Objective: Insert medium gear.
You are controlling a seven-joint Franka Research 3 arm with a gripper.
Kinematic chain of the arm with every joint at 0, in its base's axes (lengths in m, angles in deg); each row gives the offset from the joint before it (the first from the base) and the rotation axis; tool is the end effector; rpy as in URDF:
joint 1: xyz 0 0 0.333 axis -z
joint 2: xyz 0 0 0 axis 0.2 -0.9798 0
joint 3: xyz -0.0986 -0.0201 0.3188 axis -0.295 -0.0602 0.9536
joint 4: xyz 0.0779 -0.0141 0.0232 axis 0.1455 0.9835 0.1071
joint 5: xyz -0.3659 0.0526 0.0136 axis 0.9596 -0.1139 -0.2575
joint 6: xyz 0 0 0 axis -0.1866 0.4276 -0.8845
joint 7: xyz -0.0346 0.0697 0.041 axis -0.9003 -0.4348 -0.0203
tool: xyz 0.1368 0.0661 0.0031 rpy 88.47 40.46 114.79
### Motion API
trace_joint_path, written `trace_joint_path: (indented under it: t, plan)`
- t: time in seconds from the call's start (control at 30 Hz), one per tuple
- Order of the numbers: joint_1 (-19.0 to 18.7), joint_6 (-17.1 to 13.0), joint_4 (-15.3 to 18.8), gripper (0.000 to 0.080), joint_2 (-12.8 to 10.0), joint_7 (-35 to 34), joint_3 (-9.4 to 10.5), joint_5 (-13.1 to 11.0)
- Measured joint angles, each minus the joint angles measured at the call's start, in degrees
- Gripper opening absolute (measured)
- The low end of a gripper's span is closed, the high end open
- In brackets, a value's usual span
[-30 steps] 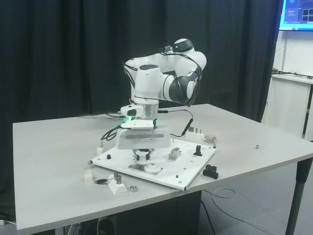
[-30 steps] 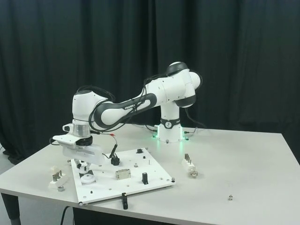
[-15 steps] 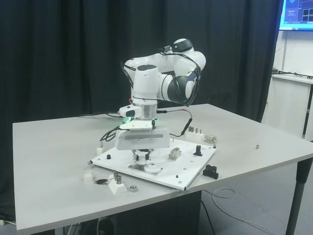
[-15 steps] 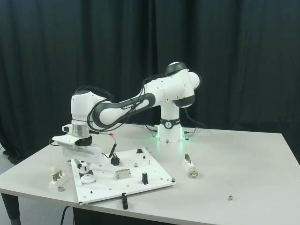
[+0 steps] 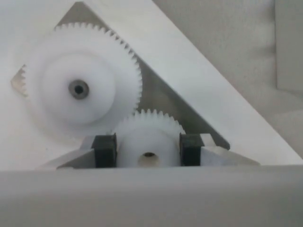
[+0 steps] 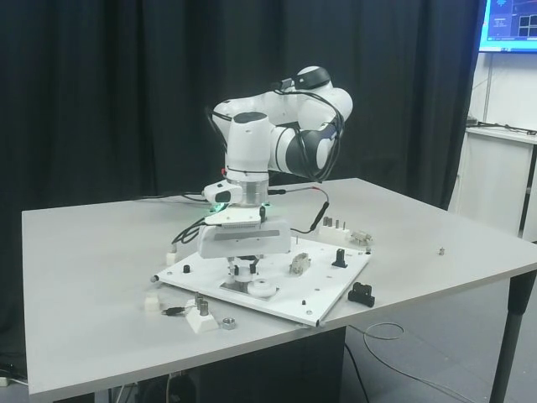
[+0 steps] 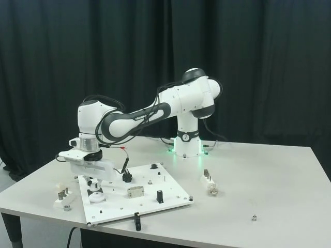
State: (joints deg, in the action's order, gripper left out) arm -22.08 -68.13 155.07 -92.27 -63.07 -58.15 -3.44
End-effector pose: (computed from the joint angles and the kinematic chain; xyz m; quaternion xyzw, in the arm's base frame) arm 0.6121 -0.2349 0.1998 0.8878 -0.4599 0.0149 0.0064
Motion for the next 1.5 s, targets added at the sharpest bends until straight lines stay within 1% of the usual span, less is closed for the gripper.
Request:
trace_joint_path:
  t: [0.3,0.83,1.07,1.3,1.5]
  plan:
    - [0.04,0.55,0.01,0.0280,0.00,0.00,-0.08,0.57]
    - [0.21,1.18,0.10,0.0280,0.00,0.25,-0.07,0.62]
    - [0.25,0.67,0.03,0.0280,-0.07,0.95,0.13,0.46]
    - [0.47,-0.72,0.03,0.0280,-0.12,0.96,1.18,0.20]
    - [0.47,-0.64,0.03,0.0280,-0.09,1.17,1.14,0.21]
